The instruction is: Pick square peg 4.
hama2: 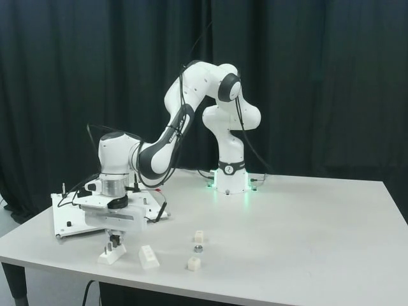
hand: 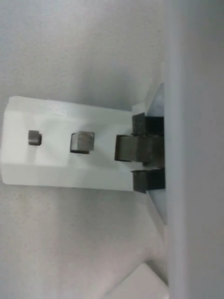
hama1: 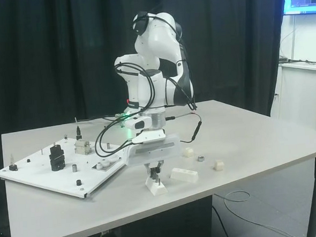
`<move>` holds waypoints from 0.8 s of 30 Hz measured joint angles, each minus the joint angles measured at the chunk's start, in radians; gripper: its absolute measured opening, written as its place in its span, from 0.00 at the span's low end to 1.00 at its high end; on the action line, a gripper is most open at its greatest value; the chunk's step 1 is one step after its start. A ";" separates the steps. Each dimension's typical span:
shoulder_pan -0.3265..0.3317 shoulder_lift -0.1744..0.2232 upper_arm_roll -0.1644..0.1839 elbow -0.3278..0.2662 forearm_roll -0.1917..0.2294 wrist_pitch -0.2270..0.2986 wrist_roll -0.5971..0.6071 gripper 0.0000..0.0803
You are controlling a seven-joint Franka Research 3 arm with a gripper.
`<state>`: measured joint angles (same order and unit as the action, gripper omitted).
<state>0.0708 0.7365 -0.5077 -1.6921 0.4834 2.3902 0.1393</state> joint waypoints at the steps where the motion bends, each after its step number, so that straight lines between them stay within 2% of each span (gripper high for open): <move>1: 0.000 0.000 -0.001 0.004 -0.001 -0.007 0.000 0.19; 13: 0.000 -0.029 -0.013 0.053 -0.039 -0.115 0.007 0.19; 24: 0.003 -0.085 -0.016 0.083 -0.111 -0.219 0.051 0.19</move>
<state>0.0733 0.6518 -0.5240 -1.6089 0.3728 2.1711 0.1901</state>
